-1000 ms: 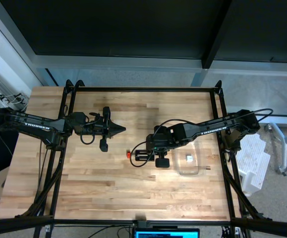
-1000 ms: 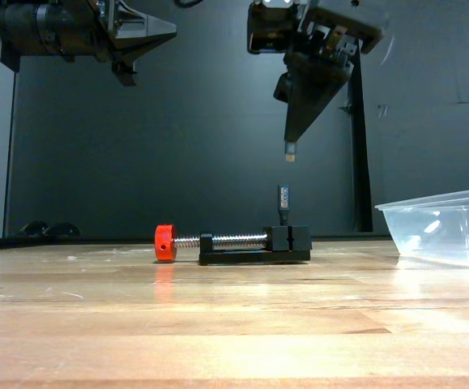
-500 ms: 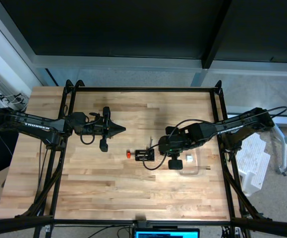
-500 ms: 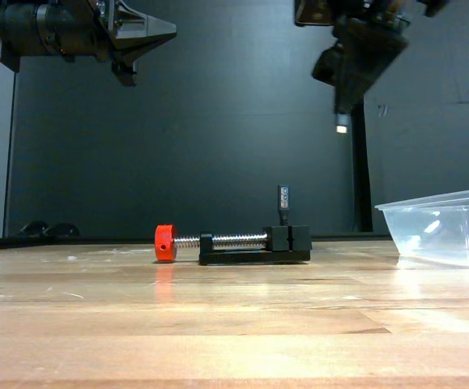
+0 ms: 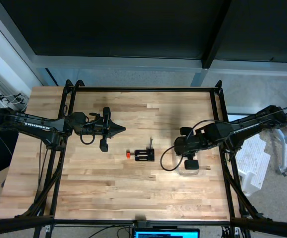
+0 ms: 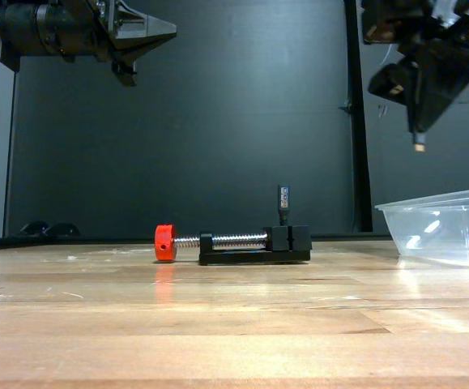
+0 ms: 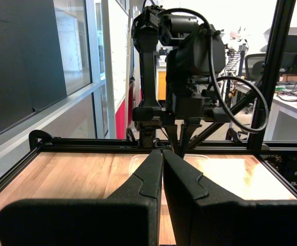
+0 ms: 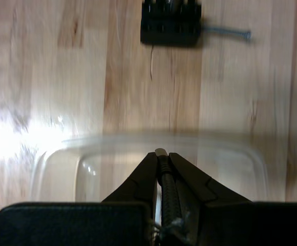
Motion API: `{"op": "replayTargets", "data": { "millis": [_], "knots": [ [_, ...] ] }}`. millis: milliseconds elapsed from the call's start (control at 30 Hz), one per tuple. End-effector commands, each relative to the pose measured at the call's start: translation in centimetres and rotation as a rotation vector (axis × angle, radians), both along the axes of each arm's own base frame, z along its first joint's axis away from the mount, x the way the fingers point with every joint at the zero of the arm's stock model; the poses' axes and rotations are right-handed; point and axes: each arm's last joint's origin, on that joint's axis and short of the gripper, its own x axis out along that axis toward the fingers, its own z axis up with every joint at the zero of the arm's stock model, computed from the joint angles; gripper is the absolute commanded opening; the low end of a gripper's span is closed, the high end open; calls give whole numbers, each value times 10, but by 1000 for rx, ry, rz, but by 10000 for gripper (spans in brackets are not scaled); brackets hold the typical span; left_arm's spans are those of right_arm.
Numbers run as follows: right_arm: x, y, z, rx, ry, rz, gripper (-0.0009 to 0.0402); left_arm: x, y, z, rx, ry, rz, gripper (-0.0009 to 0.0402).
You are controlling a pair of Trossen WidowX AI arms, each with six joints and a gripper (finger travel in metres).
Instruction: Remove the USB-C connector from taskboard and place in the container
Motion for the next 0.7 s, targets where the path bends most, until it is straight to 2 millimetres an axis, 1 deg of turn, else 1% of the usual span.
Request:
{"op": "replayTargets", "data": {
  "millis": [33,267,500,600,700],
  "knots": [
    [-11,-2,-5,5,5,-14,0,0,0,0,0,0,0,0],
    [-32,-7,-16,7,15,-20,0,0,0,0,0,0,0,0],
    [-46,-11,-27,4,31,-39,1,0,0,0,0,0,0,0],
    [-48,-12,-31,2,46,-45,13,0,0,0,0,0,0,0],
    [-48,-12,-33,5,51,-57,35,0,0,0,0,0,0,0]
  ]
}}
